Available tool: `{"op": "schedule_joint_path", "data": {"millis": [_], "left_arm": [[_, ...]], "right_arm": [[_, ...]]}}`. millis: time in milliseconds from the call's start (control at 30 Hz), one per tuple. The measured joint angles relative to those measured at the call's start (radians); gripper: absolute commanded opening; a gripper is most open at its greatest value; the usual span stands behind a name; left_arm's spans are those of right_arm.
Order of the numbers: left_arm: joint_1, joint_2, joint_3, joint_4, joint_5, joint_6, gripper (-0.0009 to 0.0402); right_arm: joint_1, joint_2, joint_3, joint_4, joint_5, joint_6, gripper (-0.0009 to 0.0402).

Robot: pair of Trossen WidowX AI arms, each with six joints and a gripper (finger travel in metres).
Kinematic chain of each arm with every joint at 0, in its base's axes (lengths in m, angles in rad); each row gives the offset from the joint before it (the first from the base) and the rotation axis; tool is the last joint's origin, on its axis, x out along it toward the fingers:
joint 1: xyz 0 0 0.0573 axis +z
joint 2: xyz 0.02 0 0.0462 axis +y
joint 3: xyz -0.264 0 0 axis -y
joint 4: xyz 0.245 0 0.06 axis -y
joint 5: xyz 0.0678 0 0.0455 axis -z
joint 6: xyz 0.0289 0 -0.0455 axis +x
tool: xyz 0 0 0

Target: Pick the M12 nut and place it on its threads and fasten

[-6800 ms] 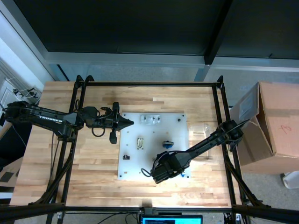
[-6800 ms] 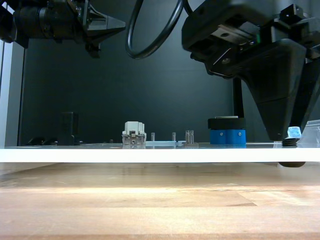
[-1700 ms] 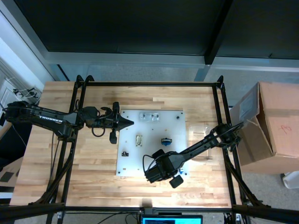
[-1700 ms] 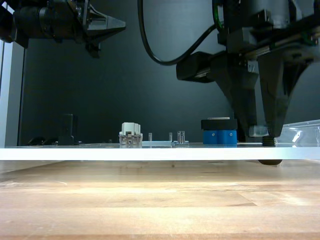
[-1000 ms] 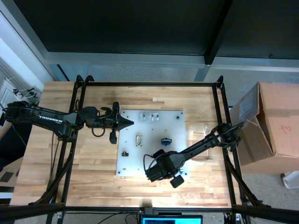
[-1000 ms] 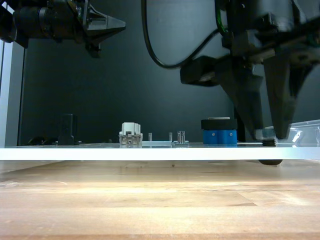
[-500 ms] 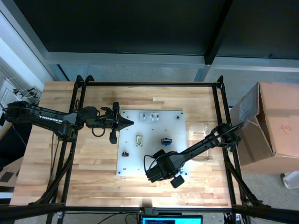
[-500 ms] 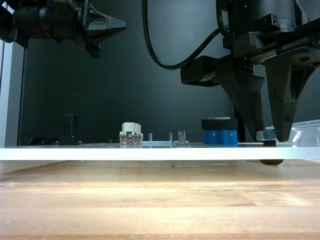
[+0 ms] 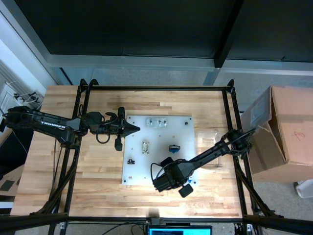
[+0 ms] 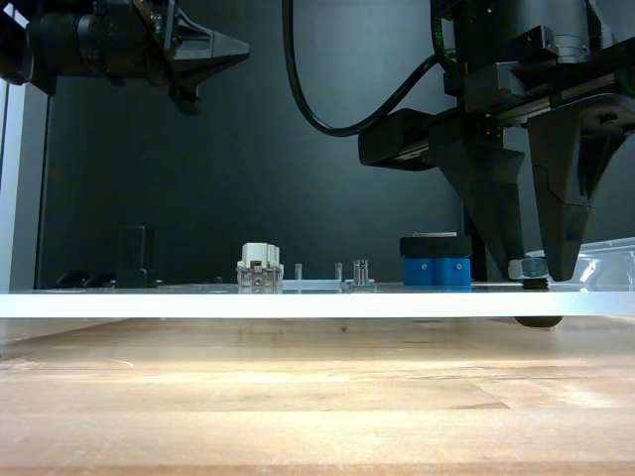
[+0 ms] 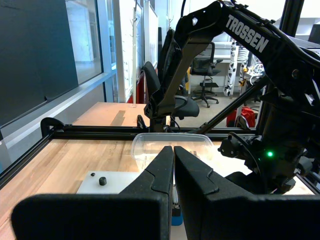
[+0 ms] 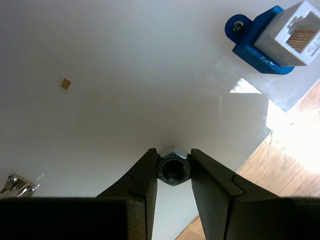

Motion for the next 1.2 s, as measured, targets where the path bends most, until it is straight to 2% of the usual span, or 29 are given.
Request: {"op": "schedule_joint_path", "data": {"millis": [767,933,1200], "left_arm": [[0.0,0.0,0.0,0.0,0.0,0.0,0.0],[0.0,0.0,0.0,0.0,0.0,0.0,0.0],[0.0,0.0,0.0,0.0,0.0,0.0,0.0]], "right_arm": [[0.003,-0.002,0.001,0.022,-0.011,-0.043,0.0017],[0.005,-0.002,0.002,0.024,-0.01,0.039,0.0052],[0.006,-0.002,0.004,0.043,-0.015,0.058,0.017]]}}
